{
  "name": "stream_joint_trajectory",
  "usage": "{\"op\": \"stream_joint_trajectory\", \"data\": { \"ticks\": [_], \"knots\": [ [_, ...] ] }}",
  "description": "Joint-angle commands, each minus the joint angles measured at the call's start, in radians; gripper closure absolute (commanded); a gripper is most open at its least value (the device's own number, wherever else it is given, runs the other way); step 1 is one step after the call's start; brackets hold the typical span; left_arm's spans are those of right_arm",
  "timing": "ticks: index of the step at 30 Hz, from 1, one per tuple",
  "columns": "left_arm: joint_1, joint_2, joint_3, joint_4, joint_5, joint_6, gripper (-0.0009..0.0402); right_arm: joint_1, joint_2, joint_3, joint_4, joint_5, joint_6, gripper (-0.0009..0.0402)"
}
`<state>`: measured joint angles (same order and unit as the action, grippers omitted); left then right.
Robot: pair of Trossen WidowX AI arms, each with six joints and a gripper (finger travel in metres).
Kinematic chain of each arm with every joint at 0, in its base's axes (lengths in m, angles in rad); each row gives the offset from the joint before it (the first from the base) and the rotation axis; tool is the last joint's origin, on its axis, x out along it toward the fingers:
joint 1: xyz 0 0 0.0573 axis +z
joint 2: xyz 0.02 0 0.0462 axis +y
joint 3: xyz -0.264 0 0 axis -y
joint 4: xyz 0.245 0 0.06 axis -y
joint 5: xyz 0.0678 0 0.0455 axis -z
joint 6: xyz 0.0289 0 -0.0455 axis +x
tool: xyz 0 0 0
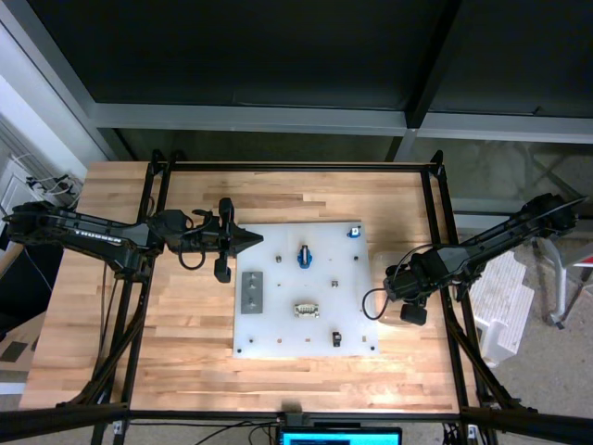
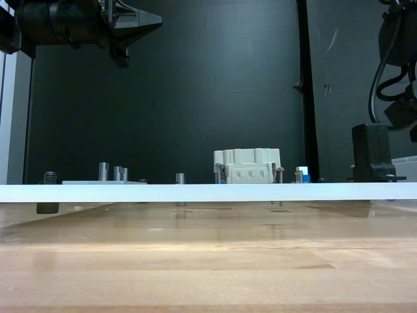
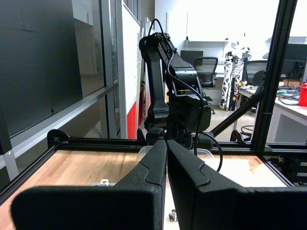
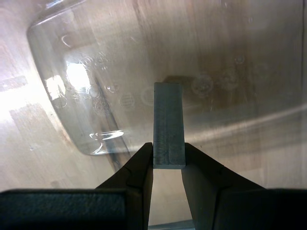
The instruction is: Remove the 16mm bar from the taskboard and place in the container
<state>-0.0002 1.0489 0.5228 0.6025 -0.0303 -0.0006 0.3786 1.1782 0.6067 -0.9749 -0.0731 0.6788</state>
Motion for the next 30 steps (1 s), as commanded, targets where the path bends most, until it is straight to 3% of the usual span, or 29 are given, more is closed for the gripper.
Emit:
{"op": "stream_joint_trajectory", "data": {
  "ticks": [1, 8, 12, 19, 30],
  "knots": [
    [0.0, 0.0, 0.0, 0.0, 0.0, 0.0, 0.0393, 0.001, -0.001, 0.007, 0.001, 0.001, 0.006, 0.025],
    [0.0, 0.0, 0.0, 0.0, 0.0, 0.0, 0.0393, 0.002, -0.012, 0.054, -0.019, 0.002, 0.021, 0.0097],
    [0.0, 0.0, 0.0, 0.001, 0.0, 0.0, 0.0393, 0.004, -0.038, 0.105, -0.063, 0.002, 0.021, 0.0053],
    [0.0, 0.0, 0.0, 0.001, 0.0, 0.0, 0.0393, 0.008, -0.085, 0.188, -0.179, 0.005, 0.02, 0.0056],
    [0.0, 0.0, 0.0, 0.001, 0.0, 0.0, 0.0393, 0.011, -0.096, 0.192, -0.192, 0.005, 0.02, 0.0091]
  ]
}}
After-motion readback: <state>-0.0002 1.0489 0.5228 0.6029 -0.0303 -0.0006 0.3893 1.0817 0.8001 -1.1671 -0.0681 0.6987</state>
